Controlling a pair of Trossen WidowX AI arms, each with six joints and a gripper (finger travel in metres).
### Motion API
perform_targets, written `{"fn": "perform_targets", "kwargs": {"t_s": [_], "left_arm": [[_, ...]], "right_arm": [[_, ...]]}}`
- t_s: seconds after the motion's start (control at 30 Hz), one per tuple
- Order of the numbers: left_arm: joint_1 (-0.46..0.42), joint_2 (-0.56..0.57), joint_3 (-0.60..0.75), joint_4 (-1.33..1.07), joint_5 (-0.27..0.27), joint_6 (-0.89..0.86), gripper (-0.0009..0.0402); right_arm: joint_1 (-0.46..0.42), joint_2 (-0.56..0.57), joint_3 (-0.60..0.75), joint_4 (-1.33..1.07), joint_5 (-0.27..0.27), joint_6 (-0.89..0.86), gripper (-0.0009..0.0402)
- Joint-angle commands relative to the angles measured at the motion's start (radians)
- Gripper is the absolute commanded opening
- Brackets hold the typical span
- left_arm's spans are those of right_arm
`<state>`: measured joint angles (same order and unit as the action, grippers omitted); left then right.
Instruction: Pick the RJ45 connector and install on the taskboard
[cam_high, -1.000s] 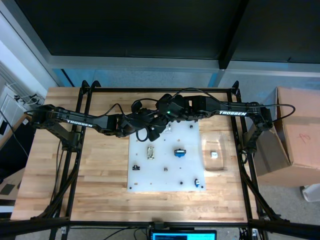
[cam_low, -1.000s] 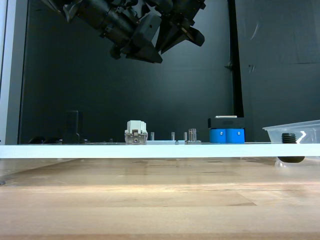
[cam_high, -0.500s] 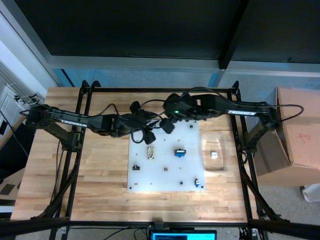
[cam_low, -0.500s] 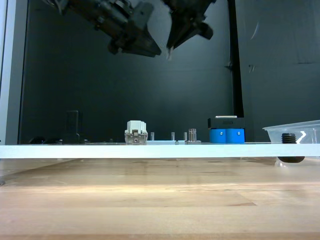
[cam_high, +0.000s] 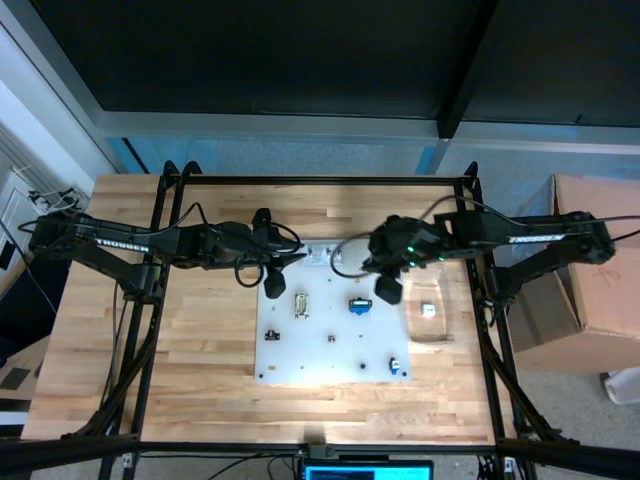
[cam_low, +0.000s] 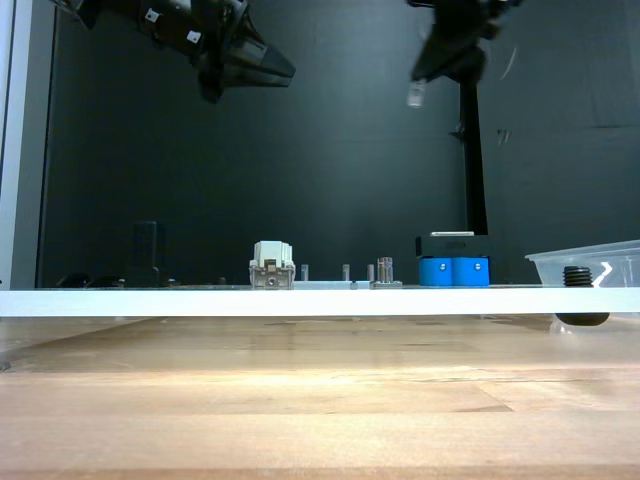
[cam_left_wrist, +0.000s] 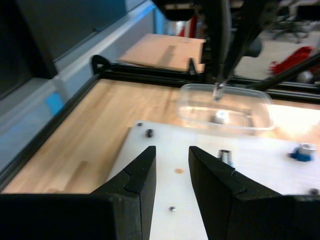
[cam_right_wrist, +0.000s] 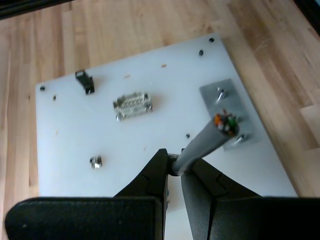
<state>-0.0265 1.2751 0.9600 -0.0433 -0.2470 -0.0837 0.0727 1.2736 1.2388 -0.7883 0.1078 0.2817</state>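
**Left tool** (cam_left_wrist: 171, 155): raised above the taskboard (cam_high: 330, 365), at about 10 o'clock from the board's centre in the high view. Its jaws are parted with nothing between them.

**Taskboard**: white, lying flat on the wooden tabletop (cam_high: 200, 350). It carries:
- a pale multi-pin connector (cam_high: 301, 304) just toward 9 o'clock of centre
- a blue connector (cam_high: 360, 305) just toward 2 o'clock
- a metal plate (cam_right_wrist: 220, 102) fixed with screws

**Right tool** (cam_right_wrist: 174, 161): high over the board near its 2 o'clock edge, with its fingers clamped on the RJ45 connector (cam_low: 415, 96). The connector's grey cable stub (cam_right_wrist: 205, 142) juts beyond the fingertips and ends in cut coloured wires. The part hangs in the air, well clear of every fitting, and the low view shows open space between it and the board. Which end of it is the plug is hard to make out.

**Clear tray** (cam_high: 428, 340): on the tabletop at 3 o'clock of the board, holding one small white piece (cam_high: 428, 310).

**Cardboard box** (cam_high: 595, 270): beyond the frame, further toward 3 o'clock.

**Progress**: the pick appears complete. Carrying the part to its socket, aligning it and pressing it home remain. Nothing on the board shows the part seated.
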Motion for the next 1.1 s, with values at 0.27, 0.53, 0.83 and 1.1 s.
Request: {"fn": "perform_targets", "kwargs": {"t_s": [0.27, 0.53, 0.83, 1.1], "left_arm": [[-0.001, 0.003, 0.000, -0.003, 0.004, -0.016, 0.0069], [-0.001, 0.003, 0.000, -0.004, 0.004, -0.015, 0.0070], [-0.001, 0.003, 0.000, -0.004, 0.004, -0.015, 0.0070], [-0.001, 0.003, 0.000, -0.004, 0.004, -0.015, 0.0069]], "right_arm": [[0.279, -0.033, -0.116, -0.011, 0.111, 0.061, 0.0000], [0.439, 0.038, -0.117, -0.021, 0.109, 0.108, 0.0000], [0.541, 0.137, -0.117, -0.005, 0.110, 0.159, 0.0000], [0.563, 0.140, -0.119, 0.020, 0.135, 0.177, 0.0000]]}}
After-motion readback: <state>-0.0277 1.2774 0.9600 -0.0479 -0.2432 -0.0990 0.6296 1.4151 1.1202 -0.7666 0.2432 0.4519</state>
